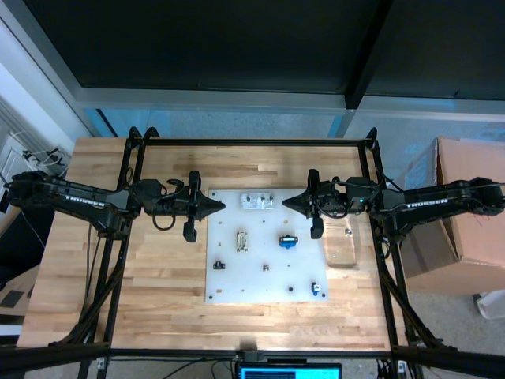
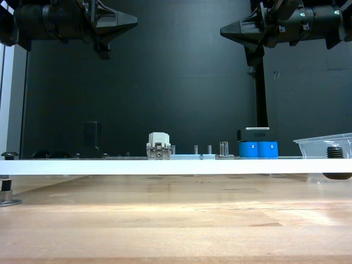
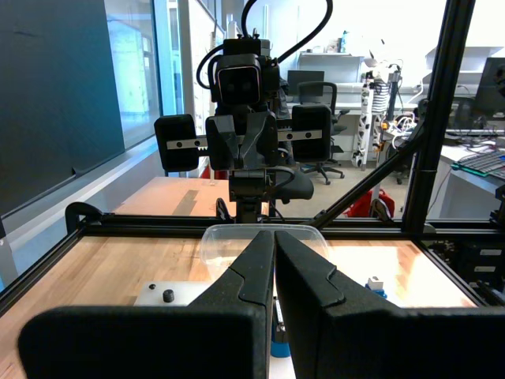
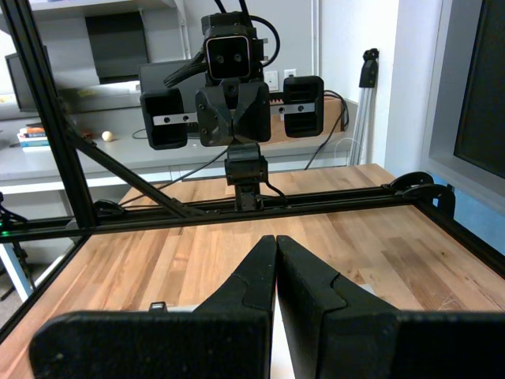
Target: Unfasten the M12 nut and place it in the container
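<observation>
The fingers [image 4: 254,276] of the right gripper [image 4: 275,239] are pressed together with only a thin line between them, and nothing is held there. The fingers [image 3: 251,272] of the left gripper [image 3: 274,235] are closed in the same way and are also empty. Both grippers hang high above the white board [image 1: 237,292], tip facing tip, well apart from each other and from every part below. Below the right fingers and a little to their outer side, the clear container [image 1: 339,257] lies just beside the board's right edge. Inside it, near its far end, a small pale speck shows. I judge it to be the M12 nut [image 1: 348,231], lying free, though it is too small to be sure. Toward the near edge from the right fingers stands the black stud [image 2: 334,151]; its ribs are bare, with no nut on top. So I judge that the unfastening and the placing are both done and nothing is left. The nut looks only like a tiny light point, and its shape cannot be told.
</observation>
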